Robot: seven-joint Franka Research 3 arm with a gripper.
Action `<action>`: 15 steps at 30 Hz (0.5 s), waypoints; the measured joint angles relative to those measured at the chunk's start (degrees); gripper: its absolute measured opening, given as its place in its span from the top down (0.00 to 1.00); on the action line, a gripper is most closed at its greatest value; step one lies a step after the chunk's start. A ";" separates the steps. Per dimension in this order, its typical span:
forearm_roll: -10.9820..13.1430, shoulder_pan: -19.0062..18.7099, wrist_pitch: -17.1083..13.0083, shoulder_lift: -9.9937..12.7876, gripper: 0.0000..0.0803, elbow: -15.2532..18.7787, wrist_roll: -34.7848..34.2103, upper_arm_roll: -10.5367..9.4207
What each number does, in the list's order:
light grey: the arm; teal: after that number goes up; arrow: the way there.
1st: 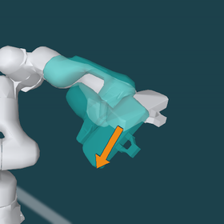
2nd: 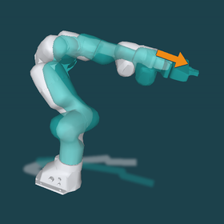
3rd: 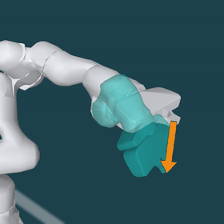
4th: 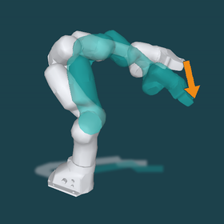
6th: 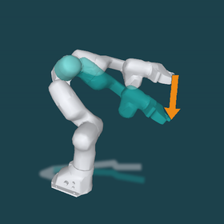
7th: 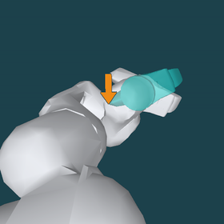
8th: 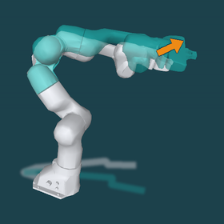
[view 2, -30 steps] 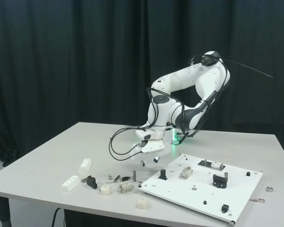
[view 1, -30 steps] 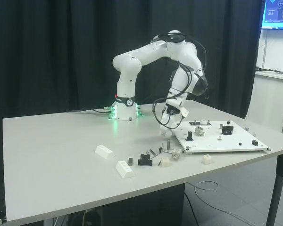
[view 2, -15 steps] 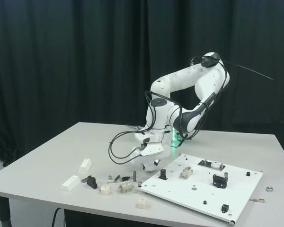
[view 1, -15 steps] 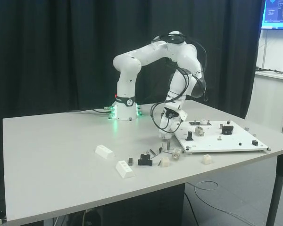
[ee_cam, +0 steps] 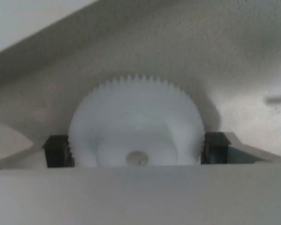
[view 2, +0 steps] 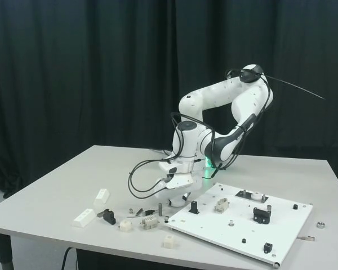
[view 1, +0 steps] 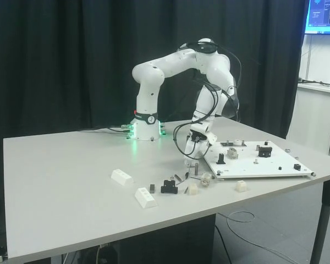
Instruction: Place large gear.
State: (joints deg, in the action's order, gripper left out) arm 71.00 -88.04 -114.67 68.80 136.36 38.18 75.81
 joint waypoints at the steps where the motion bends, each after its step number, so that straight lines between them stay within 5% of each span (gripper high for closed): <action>1: 0.00 0.01 -0.04 0.00 0.26 0.00 0.03 0.00; 9: -0.05 -0.01 -0.21 0.01 0.26 -0.01 0.10 0.39; 10: -0.09 -0.04 -0.21 0.01 0.03 -0.01 0.12 0.51; 15: -0.62 -0.31 0.05 0.01 0.03 -0.01 0.16 1.47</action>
State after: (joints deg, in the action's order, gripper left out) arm 70.38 -88.35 -114.62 68.80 136.35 38.34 77.29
